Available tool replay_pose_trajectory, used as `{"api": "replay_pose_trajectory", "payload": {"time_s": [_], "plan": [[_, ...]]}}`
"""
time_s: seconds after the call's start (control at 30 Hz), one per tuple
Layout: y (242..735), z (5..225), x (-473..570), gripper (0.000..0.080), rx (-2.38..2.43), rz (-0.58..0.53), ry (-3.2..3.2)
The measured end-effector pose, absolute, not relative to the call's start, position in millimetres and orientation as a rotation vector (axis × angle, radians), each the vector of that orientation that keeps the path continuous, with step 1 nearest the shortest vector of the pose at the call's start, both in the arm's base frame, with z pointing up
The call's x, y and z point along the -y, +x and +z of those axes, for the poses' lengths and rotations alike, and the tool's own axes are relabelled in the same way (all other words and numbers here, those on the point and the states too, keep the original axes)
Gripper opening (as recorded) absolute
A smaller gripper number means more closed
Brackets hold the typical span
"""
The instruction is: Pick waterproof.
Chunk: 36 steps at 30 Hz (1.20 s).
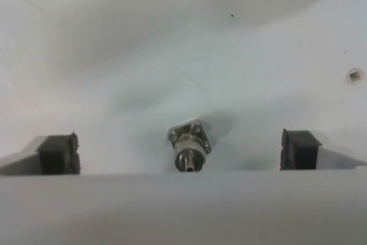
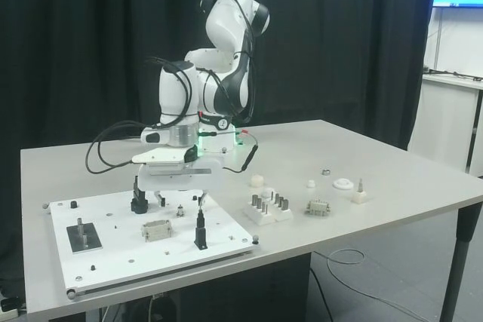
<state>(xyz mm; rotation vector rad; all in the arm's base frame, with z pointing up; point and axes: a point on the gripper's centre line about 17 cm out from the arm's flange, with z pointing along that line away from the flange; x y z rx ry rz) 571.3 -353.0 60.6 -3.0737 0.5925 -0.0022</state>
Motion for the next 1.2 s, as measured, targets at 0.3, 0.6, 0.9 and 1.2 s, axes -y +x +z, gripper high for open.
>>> {"api": "replay_pose_trajectory", "payload": {"time_s": [0.3, 0.6, 0.9, 1.2], "plan": [[572, 70, 355, 0.0789, -0.586, -0.009, -3.077], [570, 72, 356, 0.08, -0.59, -0.007, -3.075], [570, 74, 358, 0.08, -0.596, -0.009, -3.075], [572, 78, 358, 0.08, -0.638, -0.028, -3.057]]}}
